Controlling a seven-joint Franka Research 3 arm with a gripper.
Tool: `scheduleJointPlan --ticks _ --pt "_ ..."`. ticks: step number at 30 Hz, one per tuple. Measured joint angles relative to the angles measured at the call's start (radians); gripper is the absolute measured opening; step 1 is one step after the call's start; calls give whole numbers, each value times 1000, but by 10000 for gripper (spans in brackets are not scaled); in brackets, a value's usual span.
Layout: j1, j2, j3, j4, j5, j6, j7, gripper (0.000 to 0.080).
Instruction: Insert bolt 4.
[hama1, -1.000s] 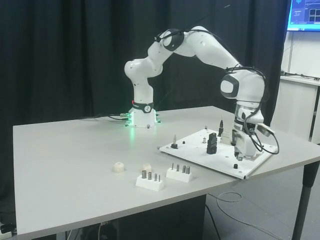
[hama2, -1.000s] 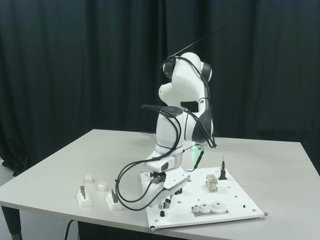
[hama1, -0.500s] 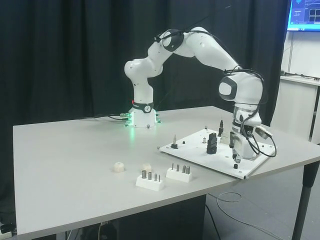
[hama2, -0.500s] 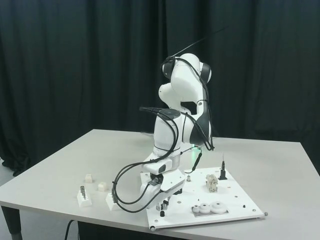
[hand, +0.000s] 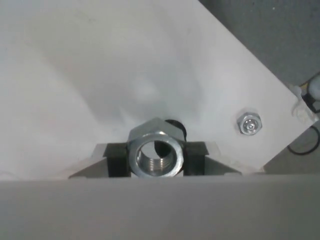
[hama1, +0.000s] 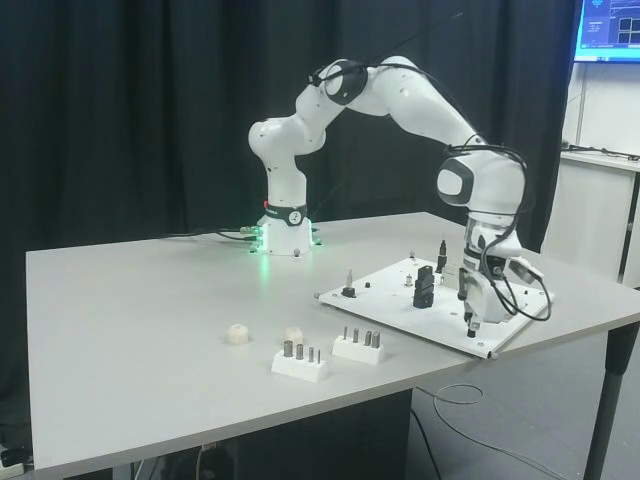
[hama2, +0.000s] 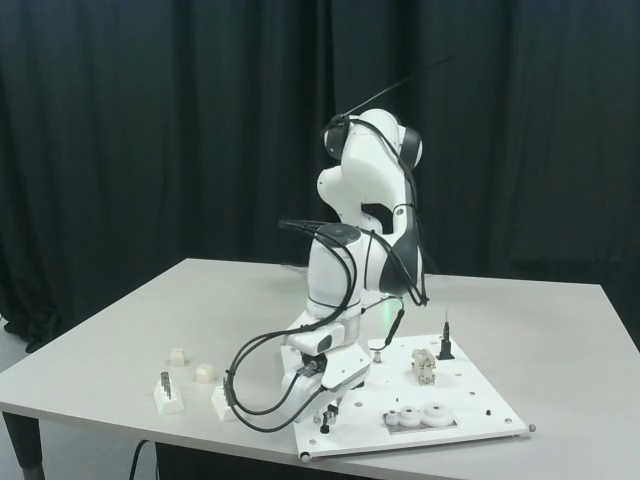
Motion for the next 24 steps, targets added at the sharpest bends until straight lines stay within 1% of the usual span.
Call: scheduleJointPlan --ticks 6,24 --pt "-11 1 11 0 0 3 13 226" --pt "-13 2 14 0 3 3 19 226"
